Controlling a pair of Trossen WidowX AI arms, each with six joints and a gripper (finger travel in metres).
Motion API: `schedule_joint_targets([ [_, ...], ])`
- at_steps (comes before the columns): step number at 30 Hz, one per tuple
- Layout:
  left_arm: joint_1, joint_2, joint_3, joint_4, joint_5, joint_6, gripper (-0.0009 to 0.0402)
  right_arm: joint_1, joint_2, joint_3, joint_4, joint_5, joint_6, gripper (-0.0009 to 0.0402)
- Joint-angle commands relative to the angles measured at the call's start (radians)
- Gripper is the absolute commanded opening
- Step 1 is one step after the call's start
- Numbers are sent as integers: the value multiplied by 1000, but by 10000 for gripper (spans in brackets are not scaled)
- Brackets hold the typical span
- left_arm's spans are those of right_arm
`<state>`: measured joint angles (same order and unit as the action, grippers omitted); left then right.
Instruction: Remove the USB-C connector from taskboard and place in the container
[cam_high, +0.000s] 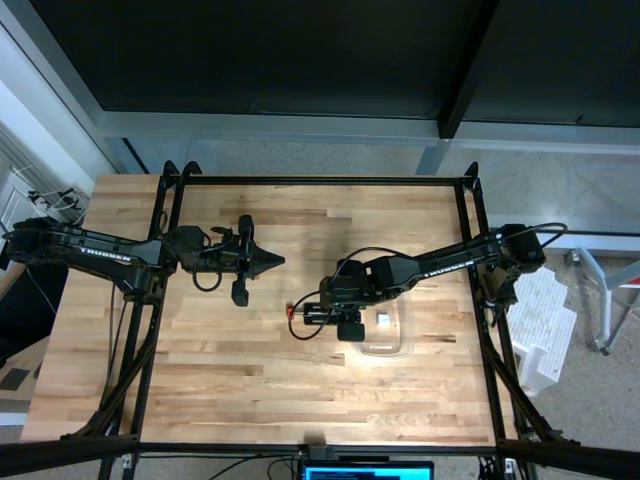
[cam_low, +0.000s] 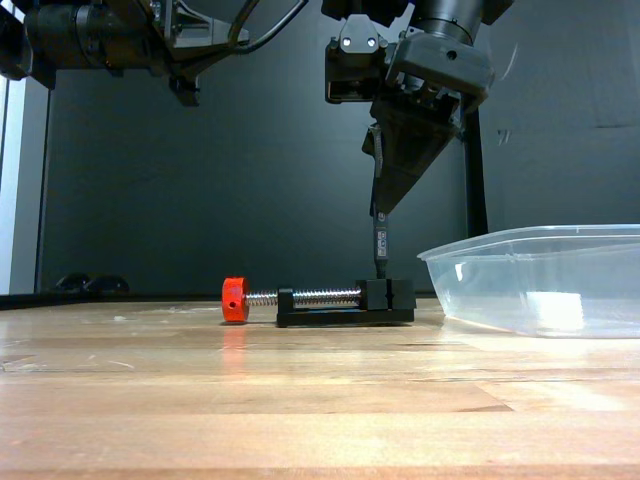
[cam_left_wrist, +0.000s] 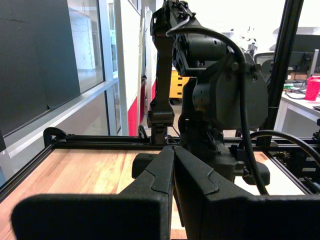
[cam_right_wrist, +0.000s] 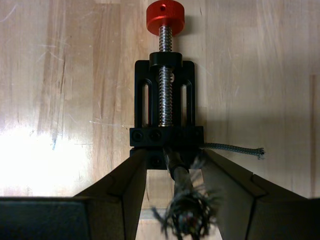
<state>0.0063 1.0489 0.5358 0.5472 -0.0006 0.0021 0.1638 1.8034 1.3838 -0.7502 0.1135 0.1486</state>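
The taskboard (cam_high: 318, 313) is a small black clamp block with a red knob (cam_low: 234, 299), lying mid-table. The USB-C connector (cam_low: 380, 250) stands upright as a slim dark stick in the block's end away from the knob. Its frayed cable end (cam_right_wrist: 187, 215) points up. My right gripper (cam_low: 380, 213) hangs point-down over that end of the taskboard (cam_right_wrist: 166, 120). It is open, with its fingers (cam_right_wrist: 135, 175) on either side of the connector (cam_right_wrist: 176, 167) and a gap showing on both sides. The container (cam_high: 385, 345), a clear shallow tray, sits just right of the block. My left gripper (cam_high: 275, 262) is shut and held in the air to the left.
A small white piece (cam_high: 383, 319) lies in the tray (cam_low: 540, 280). A short braided cord (cam_right_wrist: 235, 147) lies on the wood beside the block. Black frame rails (cam_high: 320, 180) border the table. Bare wood stretches in front of the block.
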Motion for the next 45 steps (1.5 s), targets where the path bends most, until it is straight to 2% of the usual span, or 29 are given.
schedule_joint_targets([
  [1, 0, 0, 0, 0, 0, 0, 0, 0, 0, 0, 1, 0, 0, 121],
  [17, 0, 0, 0, 0, 0, 0, 0, -2, -1, 0, 4, -1, -4, -1],
  [36, 0, 0, 0, 0, 0, 0, 0, -2, -19, 16, -3, -1, -12, 0],
  [45, 0, 0, 0, 0, 0, 0, 0, -2, -37, 95, -86, -1, -27, 0],
])
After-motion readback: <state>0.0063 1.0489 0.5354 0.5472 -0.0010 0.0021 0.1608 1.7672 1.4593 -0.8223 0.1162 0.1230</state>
